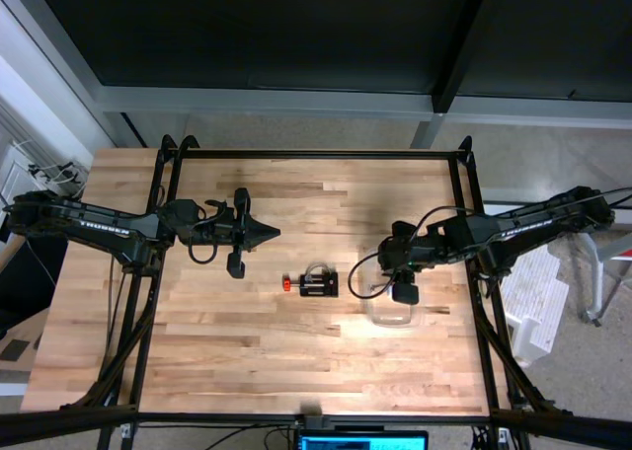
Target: Remove the RCA connector from the receptacle and place in the container
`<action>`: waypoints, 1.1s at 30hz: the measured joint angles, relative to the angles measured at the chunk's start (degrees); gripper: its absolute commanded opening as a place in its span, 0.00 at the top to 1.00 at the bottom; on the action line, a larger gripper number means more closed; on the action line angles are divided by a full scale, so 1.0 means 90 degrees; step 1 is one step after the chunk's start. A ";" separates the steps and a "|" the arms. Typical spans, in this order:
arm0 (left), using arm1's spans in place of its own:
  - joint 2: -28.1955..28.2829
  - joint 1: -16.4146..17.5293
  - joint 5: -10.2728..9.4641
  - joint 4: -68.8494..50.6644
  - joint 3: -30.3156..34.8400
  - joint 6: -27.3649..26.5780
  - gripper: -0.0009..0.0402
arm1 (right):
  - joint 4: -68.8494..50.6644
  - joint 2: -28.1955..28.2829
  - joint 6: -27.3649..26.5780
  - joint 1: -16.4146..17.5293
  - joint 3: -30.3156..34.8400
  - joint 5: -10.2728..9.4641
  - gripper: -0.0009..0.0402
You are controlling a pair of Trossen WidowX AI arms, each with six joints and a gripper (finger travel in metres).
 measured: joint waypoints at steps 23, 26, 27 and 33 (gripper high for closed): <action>0.0000 0.0000 0.0000 0.0000 0.0000 0.0000 0.98 | 0.4039 -0.0996 -0.1508 -0.1219 -0.0185 -0.0294 0.98; 0.0000 0.0000 0.0000 0.0000 0.0000 0.0000 0.98 | 0.4847 -0.1105 -0.1452 -0.1282 -0.0486 -0.0478 0.98; 0.0000 0.0000 0.0000 0.0000 0.0002 -0.0002 0.98 | 0.5061 -0.1124 -0.1443 -0.1285 -0.0583 -0.0491 0.98; 0.0000 0.0000 0.0000 0.0000 0.0002 0.0000 0.98 | 0.6273 -0.1141 -0.1445 -0.1294 -0.1098 -0.0483 0.98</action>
